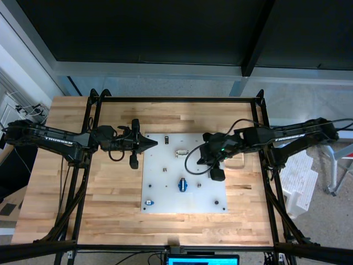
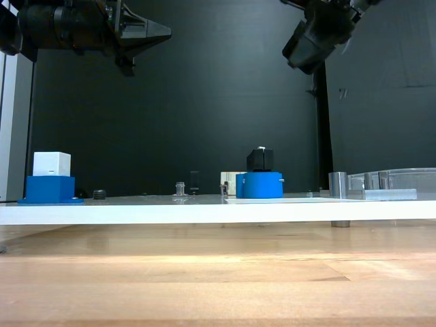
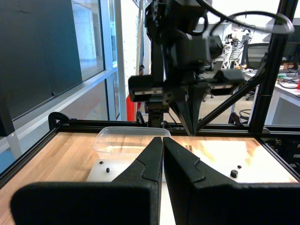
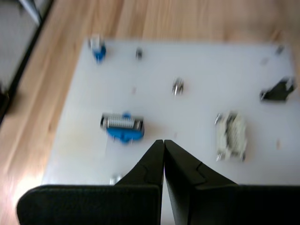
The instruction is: Remove the 16mm cylinder and place in the container
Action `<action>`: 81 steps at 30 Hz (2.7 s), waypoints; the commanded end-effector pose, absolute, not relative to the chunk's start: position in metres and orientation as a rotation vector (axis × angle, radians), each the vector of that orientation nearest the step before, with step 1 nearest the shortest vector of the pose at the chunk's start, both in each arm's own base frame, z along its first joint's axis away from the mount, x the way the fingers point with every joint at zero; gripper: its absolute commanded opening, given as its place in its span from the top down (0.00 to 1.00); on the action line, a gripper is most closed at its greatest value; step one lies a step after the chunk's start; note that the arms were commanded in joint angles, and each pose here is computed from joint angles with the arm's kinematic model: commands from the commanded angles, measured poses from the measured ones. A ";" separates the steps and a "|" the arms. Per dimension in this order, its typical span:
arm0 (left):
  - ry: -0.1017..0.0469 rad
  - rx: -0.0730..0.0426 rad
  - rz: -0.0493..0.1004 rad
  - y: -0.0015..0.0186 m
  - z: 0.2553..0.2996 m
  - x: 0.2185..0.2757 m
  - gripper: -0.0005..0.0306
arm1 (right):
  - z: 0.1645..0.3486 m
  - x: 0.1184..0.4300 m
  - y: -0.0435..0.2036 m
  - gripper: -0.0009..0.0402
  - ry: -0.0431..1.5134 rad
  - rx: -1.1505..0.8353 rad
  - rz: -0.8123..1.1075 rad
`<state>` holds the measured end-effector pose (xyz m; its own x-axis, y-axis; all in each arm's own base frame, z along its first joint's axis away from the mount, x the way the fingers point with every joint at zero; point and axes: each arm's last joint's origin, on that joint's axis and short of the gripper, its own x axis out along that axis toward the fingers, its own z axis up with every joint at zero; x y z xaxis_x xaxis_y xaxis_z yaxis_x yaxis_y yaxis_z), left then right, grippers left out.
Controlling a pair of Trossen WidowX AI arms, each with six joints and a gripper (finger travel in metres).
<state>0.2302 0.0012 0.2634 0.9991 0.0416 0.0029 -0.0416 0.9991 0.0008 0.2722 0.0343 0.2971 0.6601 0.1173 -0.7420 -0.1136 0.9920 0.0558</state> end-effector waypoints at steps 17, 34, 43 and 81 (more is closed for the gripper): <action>-0.003 0.001 0.042 0.0012 0.2634 0.2302 0.98 | 0.263 0.320 0.079 0.91 1.277 -0.097 0.155; -0.003 0.001 0.042 0.0012 0.2634 0.2302 0.98 | 0.227 0.338 0.101 0.47 1.361 -0.123 0.134; -0.003 0.001 0.042 0.0012 0.2634 0.2302 0.98 | 0.209 0.339 0.108 0.45 1.364 -0.145 0.142; -0.003 0.001 0.042 0.0013 0.2634 0.2302 0.98 | 0.182 0.332 0.110 0.83 1.343 -0.174 0.176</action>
<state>0.2302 0.0012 0.2634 0.9991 0.0419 0.0025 -0.0420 0.9991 0.0005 0.3317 0.1098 0.1815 0.2146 0.0239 -0.9764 -0.2257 0.9739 -0.0258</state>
